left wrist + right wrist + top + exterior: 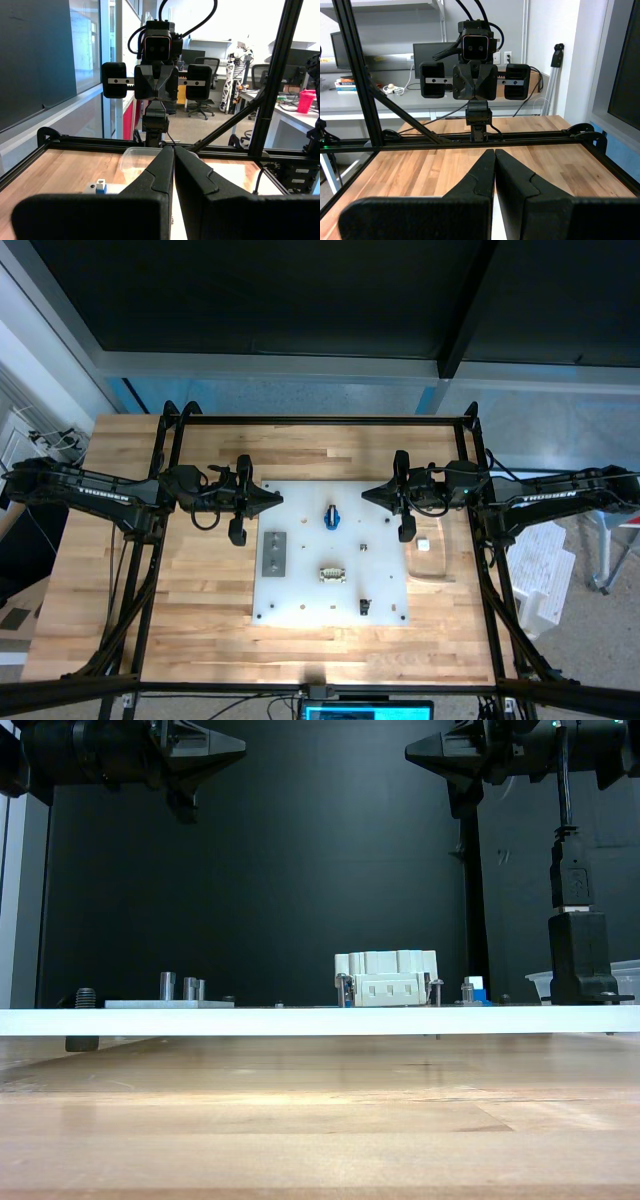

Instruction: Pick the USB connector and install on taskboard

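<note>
On wooden table (120,540), inside black frame (320,421), white taskboard (300,590) lies flat; dark wall (300,870) behind. Clear tub (440,570) sits just right of board, small white piece (424,544) at it, inside or beside I cannot tell. USB connector (578,885) stands upright on black fitting (580,960) at board's near right. I see left gripper (277,498) and right gripper (366,494) pinched closed, empty, high over board's far part.
</note>
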